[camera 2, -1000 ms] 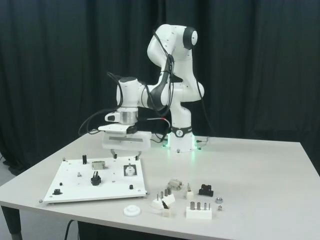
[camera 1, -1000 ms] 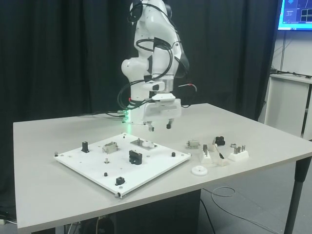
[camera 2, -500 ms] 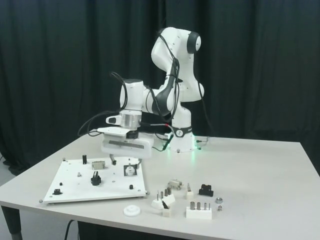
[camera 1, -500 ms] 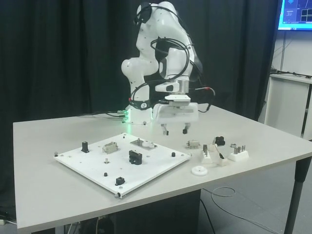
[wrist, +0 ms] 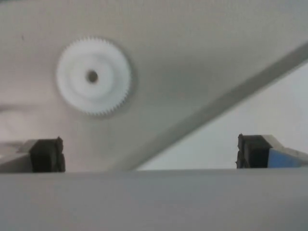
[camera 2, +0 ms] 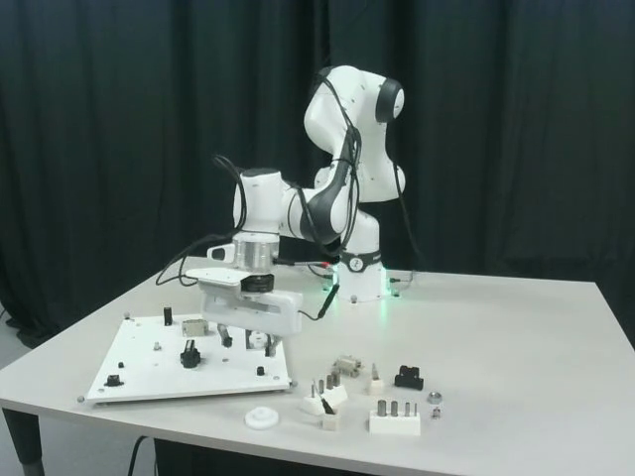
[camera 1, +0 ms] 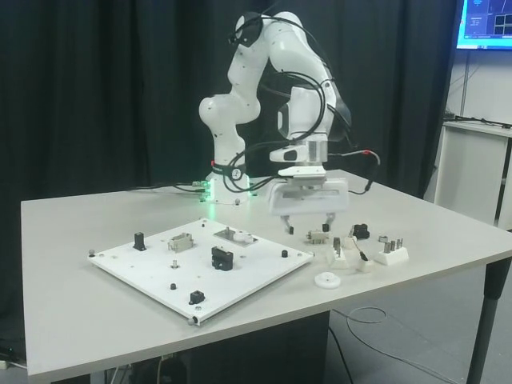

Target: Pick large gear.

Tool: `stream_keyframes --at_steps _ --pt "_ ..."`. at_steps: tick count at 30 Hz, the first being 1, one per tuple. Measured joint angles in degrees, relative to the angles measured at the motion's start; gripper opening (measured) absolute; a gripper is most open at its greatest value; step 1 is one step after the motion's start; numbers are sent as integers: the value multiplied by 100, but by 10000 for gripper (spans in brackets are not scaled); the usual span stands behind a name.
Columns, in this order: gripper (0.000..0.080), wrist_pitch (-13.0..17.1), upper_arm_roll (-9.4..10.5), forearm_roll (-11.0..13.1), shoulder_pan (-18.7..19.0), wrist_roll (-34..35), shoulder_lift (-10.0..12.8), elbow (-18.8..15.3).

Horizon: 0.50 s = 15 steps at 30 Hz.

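Note:
The large gear is a white toothed disc with a small centre hole. It lies flat on the grey table just off the front corner of the white board. My gripper hangs open above the board's edge nearest the gear, well above the table, with nothing between its fingers. In the wrist view the gear lies ahead of the gripper, off to one side of the gap, and the black fingertips stand wide apart. The board's edge crosses that view diagonally.
The board carries several small black and grey fixtures. Beside the gear stand small white holders with pins, a metal part and a black part. The arm's base glows green at the table's back.
The arm has swung from over the back of the board across to its edge near the gear and come lower. The gripper stays open, and the gear has not moved.

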Motion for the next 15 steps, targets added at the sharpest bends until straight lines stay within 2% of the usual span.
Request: stream_keyframes --at_steps 8,15 --pt "800 -95 75 197 -10 702 315 406" --pt "800 -99 222 224 -66 962 548 667"
